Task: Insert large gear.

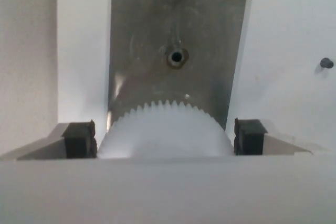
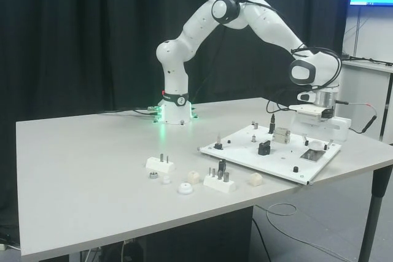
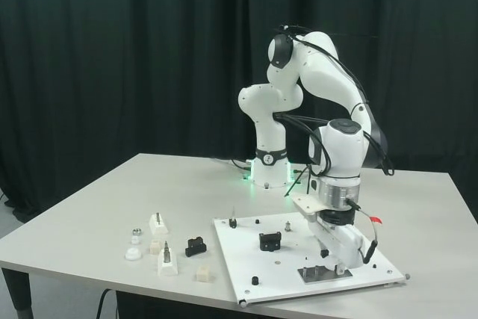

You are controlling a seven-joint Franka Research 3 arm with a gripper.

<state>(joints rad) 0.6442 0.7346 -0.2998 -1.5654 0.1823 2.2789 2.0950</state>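
Note:
In the wrist view a large white gear (image 1: 165, 129) with fine teeth sits between my two black fingertips (image 1: 80, 139), and my gripper (image 1: 165, 139) is shut on it. Below the gear lies a grey metal plate (image 1: 178, 30) with two holes (image 1: 176, 56) in a row. From the first room view my gripper (image 2: 314, 141) hangs just over the grey plate (image 2: 313, 154) on the white board (image 2: 245, 154). In the second room view my gripper (image 3: 331, 259) is low over the plate (image 3: 323, 274) near the board's front edge; the gear is hidden there.
The white board (image 3: 239, 259) carries black blocks (image 3: 269, 240), pegs and a grey block (image 2: 281, 135). Loose white and grey parts (image 2: 164, 164) lie on the grey table (image 2: 80, 157) left of the board, among them a small white gear (image 2: 184, 188). A dark screw head (image 1: 326, 63) marks the board.

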